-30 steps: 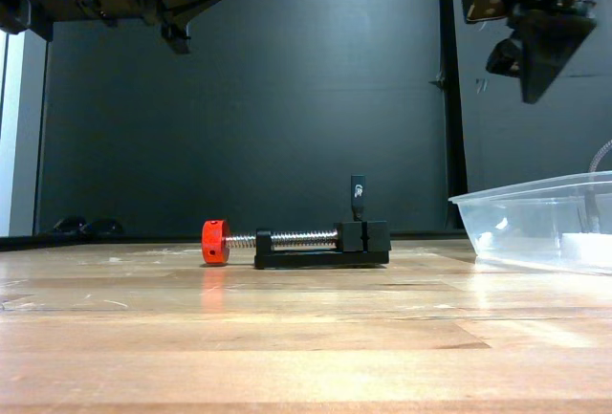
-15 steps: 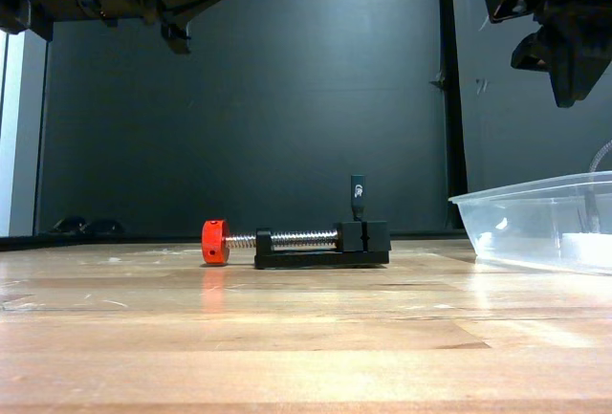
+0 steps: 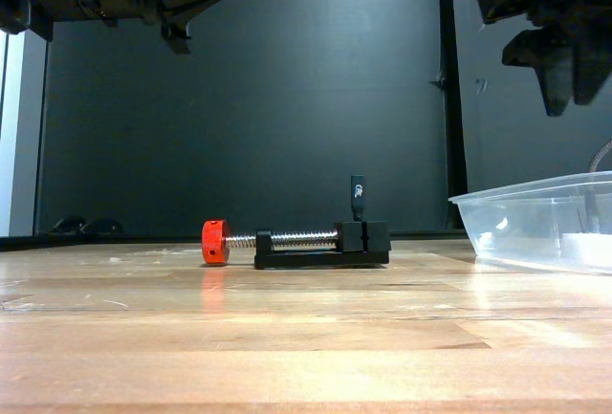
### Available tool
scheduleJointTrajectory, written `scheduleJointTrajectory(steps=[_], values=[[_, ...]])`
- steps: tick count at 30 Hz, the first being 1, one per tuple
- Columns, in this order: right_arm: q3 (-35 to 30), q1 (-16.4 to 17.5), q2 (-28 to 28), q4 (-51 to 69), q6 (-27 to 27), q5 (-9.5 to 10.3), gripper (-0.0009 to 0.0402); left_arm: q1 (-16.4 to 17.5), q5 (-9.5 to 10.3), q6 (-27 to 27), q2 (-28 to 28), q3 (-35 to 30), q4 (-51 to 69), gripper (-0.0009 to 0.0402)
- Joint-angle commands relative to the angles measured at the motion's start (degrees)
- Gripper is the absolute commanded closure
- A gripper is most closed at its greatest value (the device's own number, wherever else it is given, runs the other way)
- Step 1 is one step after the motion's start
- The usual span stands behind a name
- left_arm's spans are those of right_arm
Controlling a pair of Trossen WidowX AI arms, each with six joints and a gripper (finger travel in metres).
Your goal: Pick the USB-C connector and install on taskboard
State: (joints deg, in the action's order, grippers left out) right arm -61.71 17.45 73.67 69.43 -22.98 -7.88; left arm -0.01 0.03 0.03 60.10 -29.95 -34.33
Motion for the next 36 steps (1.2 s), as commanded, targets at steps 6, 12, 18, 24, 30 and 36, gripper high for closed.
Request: scheduleJointTrajectory(steps=[6,12,18,24,30,36], values=[[0.83,2.58,2.03,-2.19,-0.42,-0.07,0.0171,0.00,0.00,0.00,0.00,0.00,-0.02,0.0393],[2.23,2.58,3.28,-3.06,-0.15,-0.13,0.0169,0.02,0.00,0.00,0.04,0.00,0.00,0.0393],[4.66,2.71,3.41,-6.27,-0.68,-0.02,0.0169,0.00,0.00,0.00,0.00,0.00,0.11,0.0393],[5.49,2.82,5.55,-8.28,-0.52,0.13,0.0169,0.02,0.00,0.00,0.02,0.00,0.61,0.0393],[6.93,2.95,6.40,-10.69,-0.13,0.15,0.0169,0.00,0.00,0.00,0.02,0.00,1.07,0.0393],[9.25,3.02,6.38,-12.83,-0.13,0.42,0.0169,0.02,0.00,0.00,0.02,0.00,1.05,0.0393]])
